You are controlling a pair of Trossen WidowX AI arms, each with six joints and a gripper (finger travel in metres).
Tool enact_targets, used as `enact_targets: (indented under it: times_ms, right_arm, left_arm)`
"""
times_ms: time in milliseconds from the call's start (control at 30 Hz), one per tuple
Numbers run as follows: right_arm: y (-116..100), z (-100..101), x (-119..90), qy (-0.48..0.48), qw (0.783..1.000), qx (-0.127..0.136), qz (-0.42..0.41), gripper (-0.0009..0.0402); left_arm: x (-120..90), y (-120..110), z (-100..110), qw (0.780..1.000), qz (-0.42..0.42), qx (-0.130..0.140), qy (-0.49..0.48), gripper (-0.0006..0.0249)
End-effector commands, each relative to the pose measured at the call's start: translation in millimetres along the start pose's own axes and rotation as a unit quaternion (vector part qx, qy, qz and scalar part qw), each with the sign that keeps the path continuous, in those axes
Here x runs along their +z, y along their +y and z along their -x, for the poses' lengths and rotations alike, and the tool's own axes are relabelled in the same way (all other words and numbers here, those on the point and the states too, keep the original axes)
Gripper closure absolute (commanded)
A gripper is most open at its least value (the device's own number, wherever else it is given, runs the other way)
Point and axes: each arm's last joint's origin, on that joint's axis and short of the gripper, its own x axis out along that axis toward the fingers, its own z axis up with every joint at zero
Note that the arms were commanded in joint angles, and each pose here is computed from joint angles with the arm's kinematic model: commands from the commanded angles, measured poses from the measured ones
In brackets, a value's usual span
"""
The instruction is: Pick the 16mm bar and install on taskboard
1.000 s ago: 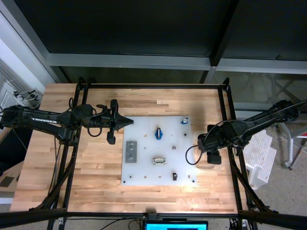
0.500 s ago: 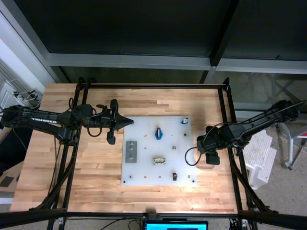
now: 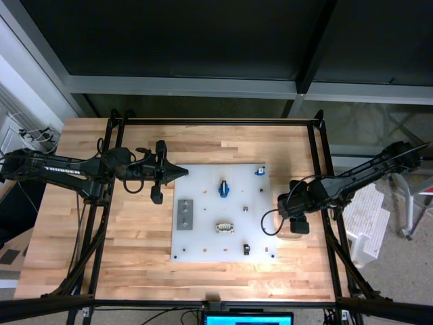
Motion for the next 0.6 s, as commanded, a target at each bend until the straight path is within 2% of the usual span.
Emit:
enact_targets:
  times_ms: [33, 300, 600]
  right_arm:
    - [0.1, -2.3, -1.2, 0.001, 1.0, 0.0, 0.003, 0.0181]
    - [2.5, -12.7, 0.0, -0.004, 1.0, 0.002, 0.007, 0.0181]
    - [3.1, -13.7, 0.1, -0.004, 1.0, 0.003, 0.017, 0.0196]
  left_arm:
    - [0.0, 0.1, -0.1, 1.0, 0.0, 0.0, 0.0, 0.0242]
    - [0.0, 0.1, -0.1, 1.0, 0.0, 0.0, 0.0, 0.0242]
    - [0.0, 0.1, -0.1, 1.0, 0.0, 0.0, 0.0, 0.0242]
